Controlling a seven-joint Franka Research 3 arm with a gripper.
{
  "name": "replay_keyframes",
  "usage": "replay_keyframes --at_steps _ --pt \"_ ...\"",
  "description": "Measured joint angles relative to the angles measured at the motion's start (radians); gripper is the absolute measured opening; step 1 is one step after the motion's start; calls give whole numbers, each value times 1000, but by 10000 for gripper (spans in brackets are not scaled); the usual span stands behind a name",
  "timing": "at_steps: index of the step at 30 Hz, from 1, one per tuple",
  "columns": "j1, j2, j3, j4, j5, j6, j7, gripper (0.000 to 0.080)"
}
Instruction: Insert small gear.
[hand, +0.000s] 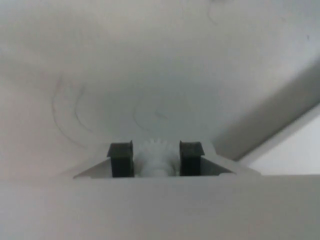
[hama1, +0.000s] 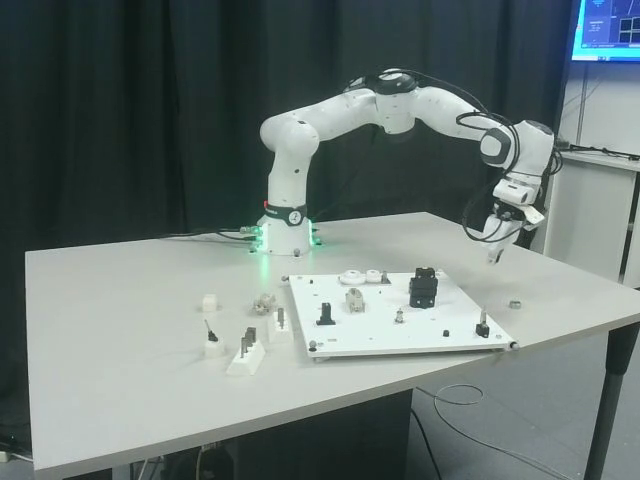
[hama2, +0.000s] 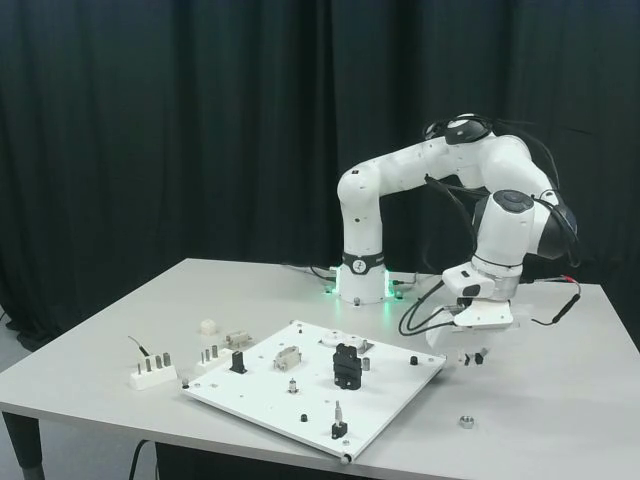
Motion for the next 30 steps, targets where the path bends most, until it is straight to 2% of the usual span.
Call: replay_keyframes --at_steps 11,21,30 --pt "85 0 -52 -138 -19 6 -76 195" --pt "152 -1 -90 -267 -19 49 -146 195" --pt "191 -2 -115 -353 -13 81 -224 195"
